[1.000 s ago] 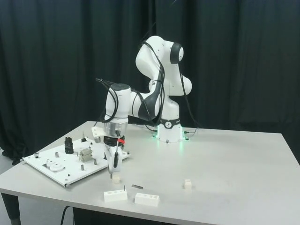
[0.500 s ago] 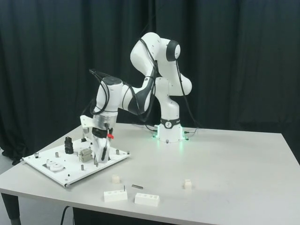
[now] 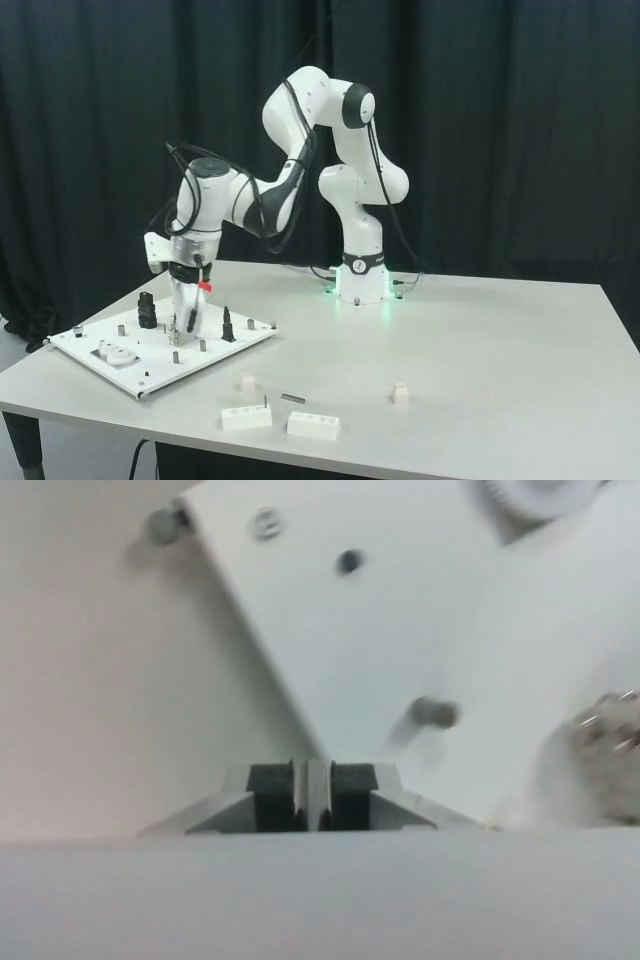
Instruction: Insert round peg 2.
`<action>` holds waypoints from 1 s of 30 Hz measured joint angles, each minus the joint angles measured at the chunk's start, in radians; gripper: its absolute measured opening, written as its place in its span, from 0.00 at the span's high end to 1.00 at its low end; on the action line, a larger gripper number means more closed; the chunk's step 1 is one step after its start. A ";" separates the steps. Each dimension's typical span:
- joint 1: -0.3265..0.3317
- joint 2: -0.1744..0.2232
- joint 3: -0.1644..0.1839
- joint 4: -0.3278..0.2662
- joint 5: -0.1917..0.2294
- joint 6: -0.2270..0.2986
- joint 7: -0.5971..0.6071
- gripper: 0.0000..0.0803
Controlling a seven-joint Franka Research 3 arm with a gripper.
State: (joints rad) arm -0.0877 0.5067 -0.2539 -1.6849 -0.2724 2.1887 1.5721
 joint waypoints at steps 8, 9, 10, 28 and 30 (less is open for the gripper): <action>-0.030 -0.002 -0.040 -0.012 -0.001 0.000 -0.096 0.91; -0.033 -0.002 -0.045 -0.013 -0.001 0.001 -0.107 0.91; -0.036 -0.002 -0.050 -0.013 -0.001 0.002 -0.120 0.91; -0.095 -0.029 -0.115 -0.061 0.002 0.001 -0.292 0.91; -0.098 -0.042 -0.126 -0.081 0.003 0.001 -0.311 0.91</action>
